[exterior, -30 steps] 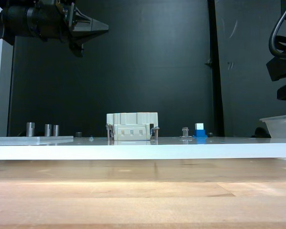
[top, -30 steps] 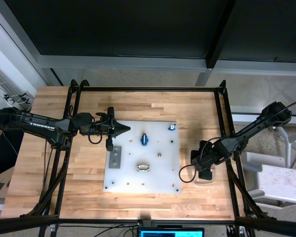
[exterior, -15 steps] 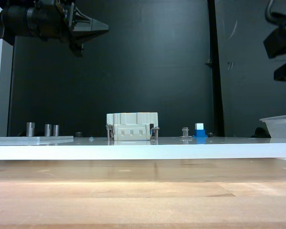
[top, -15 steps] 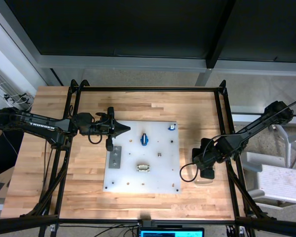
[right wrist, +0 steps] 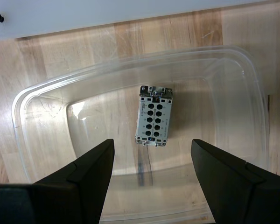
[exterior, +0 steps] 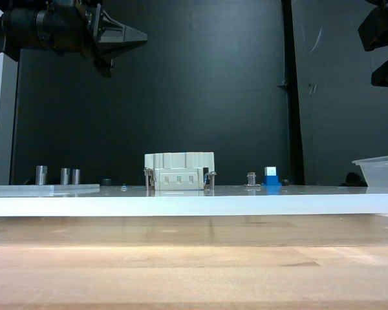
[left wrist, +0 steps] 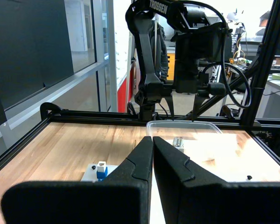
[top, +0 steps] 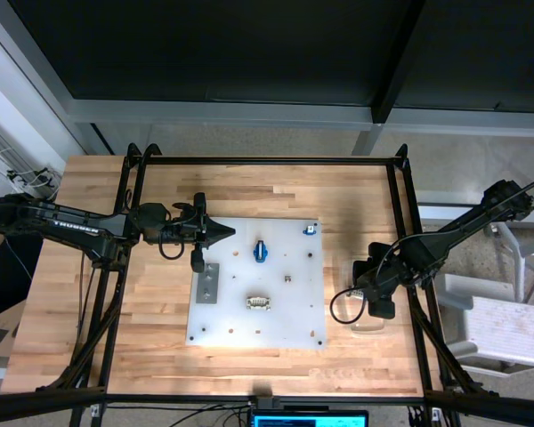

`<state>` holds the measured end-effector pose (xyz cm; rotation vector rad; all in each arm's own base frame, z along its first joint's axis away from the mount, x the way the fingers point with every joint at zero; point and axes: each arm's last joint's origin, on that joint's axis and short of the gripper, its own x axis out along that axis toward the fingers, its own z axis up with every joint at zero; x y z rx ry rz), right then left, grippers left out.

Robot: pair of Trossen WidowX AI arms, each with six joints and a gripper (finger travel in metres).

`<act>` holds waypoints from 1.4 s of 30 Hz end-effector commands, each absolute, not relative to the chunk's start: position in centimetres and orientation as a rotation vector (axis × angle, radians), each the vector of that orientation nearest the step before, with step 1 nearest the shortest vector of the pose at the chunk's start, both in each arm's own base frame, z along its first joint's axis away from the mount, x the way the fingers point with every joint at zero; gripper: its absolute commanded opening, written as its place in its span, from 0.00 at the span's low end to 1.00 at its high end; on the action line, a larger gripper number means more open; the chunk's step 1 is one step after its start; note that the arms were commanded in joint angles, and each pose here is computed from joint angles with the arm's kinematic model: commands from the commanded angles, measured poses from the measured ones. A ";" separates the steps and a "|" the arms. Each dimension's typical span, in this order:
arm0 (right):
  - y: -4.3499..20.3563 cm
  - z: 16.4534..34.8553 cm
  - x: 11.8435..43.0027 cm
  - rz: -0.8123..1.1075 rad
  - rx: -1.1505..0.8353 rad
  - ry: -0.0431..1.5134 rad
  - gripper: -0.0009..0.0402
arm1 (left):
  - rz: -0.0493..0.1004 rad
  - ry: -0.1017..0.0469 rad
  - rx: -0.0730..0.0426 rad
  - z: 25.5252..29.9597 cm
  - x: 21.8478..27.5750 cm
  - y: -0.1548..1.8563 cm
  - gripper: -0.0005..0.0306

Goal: Remove the HAN10-E connector and place it in the container

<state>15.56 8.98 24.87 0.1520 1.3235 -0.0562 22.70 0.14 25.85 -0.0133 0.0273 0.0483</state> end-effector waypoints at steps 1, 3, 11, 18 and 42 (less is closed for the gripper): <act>9.0 24.9 15.6 -0.057 0.152 1.323 0.56 | 0.049 0.028 -0.013 25.85 22.71 0.14 0.02; 9.0 24.8 15.6 -0.057 0.152 1.323 0.56 | 0.048 0.028 -0.013 25.85 22.71 0.14 0.02; 9.0 24.9 15.6 -0.058 0.157 1.320 0.56 | 0.049 0.028 -0.013 25.85 22.71 0.14 0.02; 9.0 24.9 15.6 -0.058 0.157 1.320 0.56 | 0.049 0.027 -0.013 25.85 22.70 0.14 0.02; 9.0 24.4 15.5 -0.066 0.158 1.329 0.56 | 0.049 0.028 -0.013 25.85 22.71 0.14 0.02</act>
